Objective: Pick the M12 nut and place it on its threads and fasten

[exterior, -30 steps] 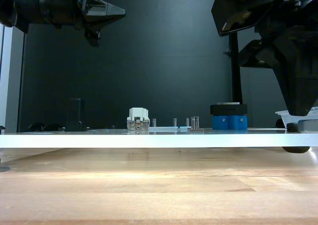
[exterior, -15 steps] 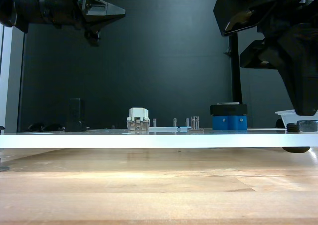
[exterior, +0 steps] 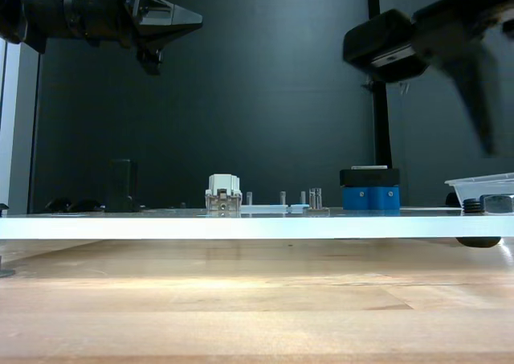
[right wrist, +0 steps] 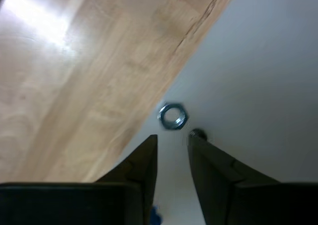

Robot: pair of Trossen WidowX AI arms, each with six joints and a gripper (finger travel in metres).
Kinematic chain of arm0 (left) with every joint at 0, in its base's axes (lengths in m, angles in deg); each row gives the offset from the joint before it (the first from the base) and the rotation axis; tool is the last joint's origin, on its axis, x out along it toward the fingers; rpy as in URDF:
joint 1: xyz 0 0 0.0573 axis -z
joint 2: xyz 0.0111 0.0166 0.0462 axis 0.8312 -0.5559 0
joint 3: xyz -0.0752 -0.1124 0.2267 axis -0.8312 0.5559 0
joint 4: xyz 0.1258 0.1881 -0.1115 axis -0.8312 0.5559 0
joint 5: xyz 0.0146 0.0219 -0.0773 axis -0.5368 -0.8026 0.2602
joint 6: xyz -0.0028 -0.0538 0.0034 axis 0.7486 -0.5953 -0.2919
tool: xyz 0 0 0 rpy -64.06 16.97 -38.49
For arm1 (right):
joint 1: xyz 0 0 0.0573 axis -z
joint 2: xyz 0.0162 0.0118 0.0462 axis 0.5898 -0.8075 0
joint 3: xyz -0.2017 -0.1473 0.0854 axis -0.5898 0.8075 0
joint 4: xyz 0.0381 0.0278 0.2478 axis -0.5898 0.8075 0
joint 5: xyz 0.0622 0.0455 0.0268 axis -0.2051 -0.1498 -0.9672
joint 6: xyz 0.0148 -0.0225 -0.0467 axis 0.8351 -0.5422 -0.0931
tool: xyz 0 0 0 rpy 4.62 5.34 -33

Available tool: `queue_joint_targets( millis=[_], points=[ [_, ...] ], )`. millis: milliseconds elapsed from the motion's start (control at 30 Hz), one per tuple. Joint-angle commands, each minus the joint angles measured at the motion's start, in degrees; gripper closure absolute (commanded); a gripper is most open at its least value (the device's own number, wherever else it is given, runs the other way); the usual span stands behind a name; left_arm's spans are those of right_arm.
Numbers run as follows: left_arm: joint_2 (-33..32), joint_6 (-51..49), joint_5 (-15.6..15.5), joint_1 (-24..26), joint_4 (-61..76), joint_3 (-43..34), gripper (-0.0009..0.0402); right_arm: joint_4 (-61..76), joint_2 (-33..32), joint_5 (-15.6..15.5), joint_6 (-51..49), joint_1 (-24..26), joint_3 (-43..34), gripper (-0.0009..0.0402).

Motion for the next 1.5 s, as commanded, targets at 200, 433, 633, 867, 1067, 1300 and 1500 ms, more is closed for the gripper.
queue_joint_targets(
  millis=[200,433,633,867,1067,1300,1500],
  points=[
    [0.0,0.0,0.0,0.0,0.0,0.0,0.0393,-3.1,-2.1,-0.1,-3.1,0.0,0.0,0.0262],
    [0.0,0.0,0.0,0.0,0.0,0.0,0.0393,-3.3,-2.1,-1.5,-10.2,0.0,0.0,0.0268],
    [0.0,0.0,0.0,0.0,0.0,0.0,0.0393,-2.4,-3.0,-1.5,-15.6,0.0,-0.5,0.0266],
    [0.0,0.0,0.0,0.0,0.0,0.0,0.0393,0.3,-4.9,-1.5,-16.3,0.3,-2.9,0.0267],
    [0.0,0.0,0.0,0.0,0.0,0.0,0.0393,1.0,-4.8,-1.5,-18.2,0.3,-3.2,0.0268],
    [0.0,0.0,0.0,0.0,0.0,0.0,0.0393,5.0,-4.5,-1.5,-18.2,0.3,-6.7,0.0268],
    [0.0,0.0,0.0,0.0,0.0,0.0,0.0393,5.8,-4.0,-1.4,-18.9,0.3,-7.3,0.0268]
  ],
)
